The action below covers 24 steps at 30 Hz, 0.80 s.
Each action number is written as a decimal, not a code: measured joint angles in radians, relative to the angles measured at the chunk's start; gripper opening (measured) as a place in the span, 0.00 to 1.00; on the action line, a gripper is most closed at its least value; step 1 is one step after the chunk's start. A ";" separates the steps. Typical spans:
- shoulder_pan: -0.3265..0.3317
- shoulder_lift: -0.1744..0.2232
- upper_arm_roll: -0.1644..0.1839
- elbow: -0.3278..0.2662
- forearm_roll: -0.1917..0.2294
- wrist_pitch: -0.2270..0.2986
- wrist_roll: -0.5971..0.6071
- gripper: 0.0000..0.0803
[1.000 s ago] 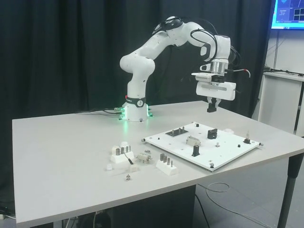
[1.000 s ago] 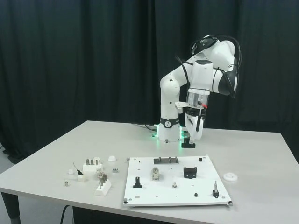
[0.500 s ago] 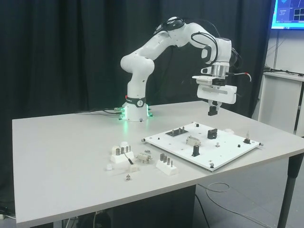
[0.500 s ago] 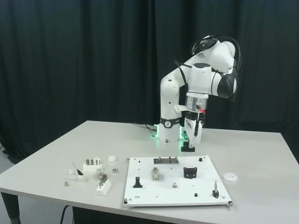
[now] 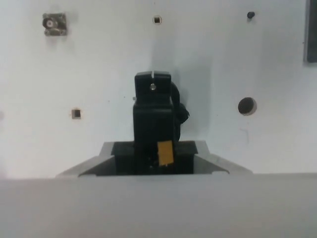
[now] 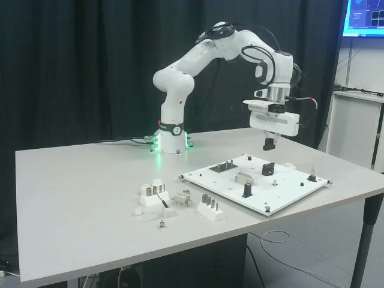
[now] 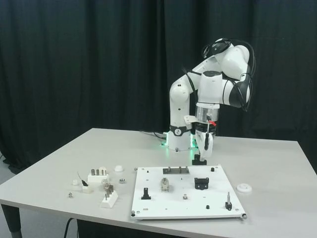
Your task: Insert D-SUB.
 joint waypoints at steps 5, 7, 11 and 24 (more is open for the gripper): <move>-0.011 0.000 0.018 0.003 0.007 -0.004 -0.005 0.19; -0.014 0.000 0.025 0.003 0.010 -0.007 -0.005 0.19; -0.019 0.000 0.040 0.003 0.016 -0.009 -0.006 0.19; -0.037 0.014 0.071 0.004 0.045 -0.005 -0.006 0.19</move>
